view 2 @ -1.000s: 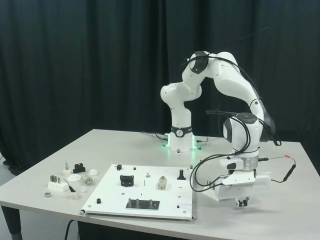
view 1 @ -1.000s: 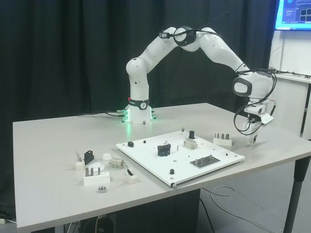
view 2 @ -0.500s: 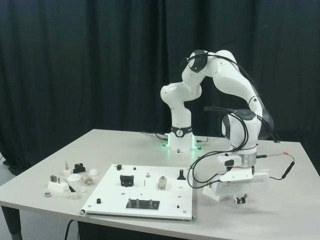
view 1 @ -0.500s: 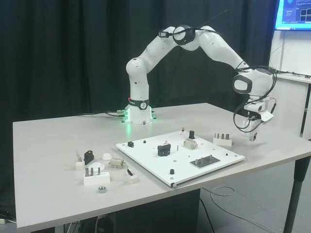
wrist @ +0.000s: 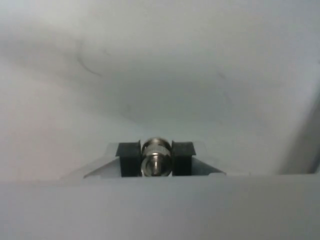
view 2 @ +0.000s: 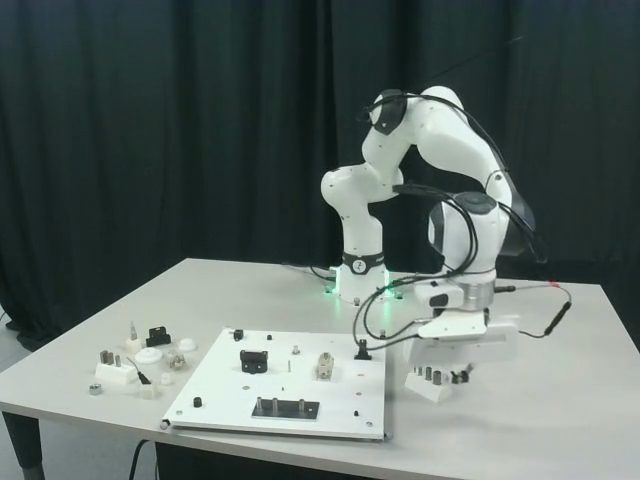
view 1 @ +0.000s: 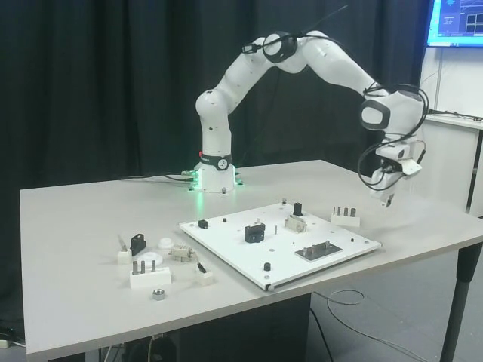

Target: Insert BNC.

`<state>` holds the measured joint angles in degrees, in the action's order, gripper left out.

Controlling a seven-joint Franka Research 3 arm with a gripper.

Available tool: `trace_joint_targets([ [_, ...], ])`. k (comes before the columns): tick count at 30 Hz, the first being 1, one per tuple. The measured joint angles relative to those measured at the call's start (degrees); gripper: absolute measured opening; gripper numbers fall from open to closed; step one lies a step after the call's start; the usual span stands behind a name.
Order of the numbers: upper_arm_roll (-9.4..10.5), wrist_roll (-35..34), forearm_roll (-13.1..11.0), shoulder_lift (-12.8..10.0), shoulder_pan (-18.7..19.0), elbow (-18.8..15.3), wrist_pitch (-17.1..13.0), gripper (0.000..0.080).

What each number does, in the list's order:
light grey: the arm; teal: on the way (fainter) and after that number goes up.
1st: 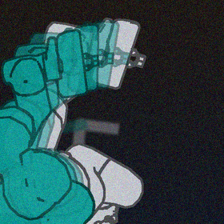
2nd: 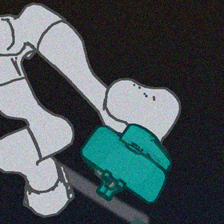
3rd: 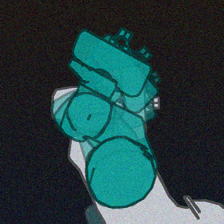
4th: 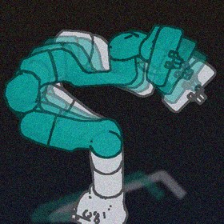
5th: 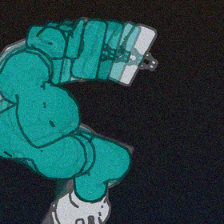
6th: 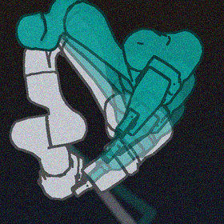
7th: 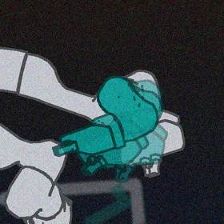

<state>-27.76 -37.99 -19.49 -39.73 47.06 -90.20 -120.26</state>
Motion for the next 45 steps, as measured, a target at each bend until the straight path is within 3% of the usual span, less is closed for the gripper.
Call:
trace_joint_targets([
  [12, -4.66, 5.1, 2.5, 2.6, -0.4, -1.2, 7.4, 0.0127],
  [21, -6.23, 9.8, 4.8, 6.3, -2.5, -6.4, 8.2, 0.0127],
  [29, -6.17, 13.7, 6.2, 10.2, -5.7, -12.1, 5.3, 0.0127],
  [45, -5.9, 22.1, 6.5, 19.1, -10.4, -24.1, -3.2, 0.0127],
])
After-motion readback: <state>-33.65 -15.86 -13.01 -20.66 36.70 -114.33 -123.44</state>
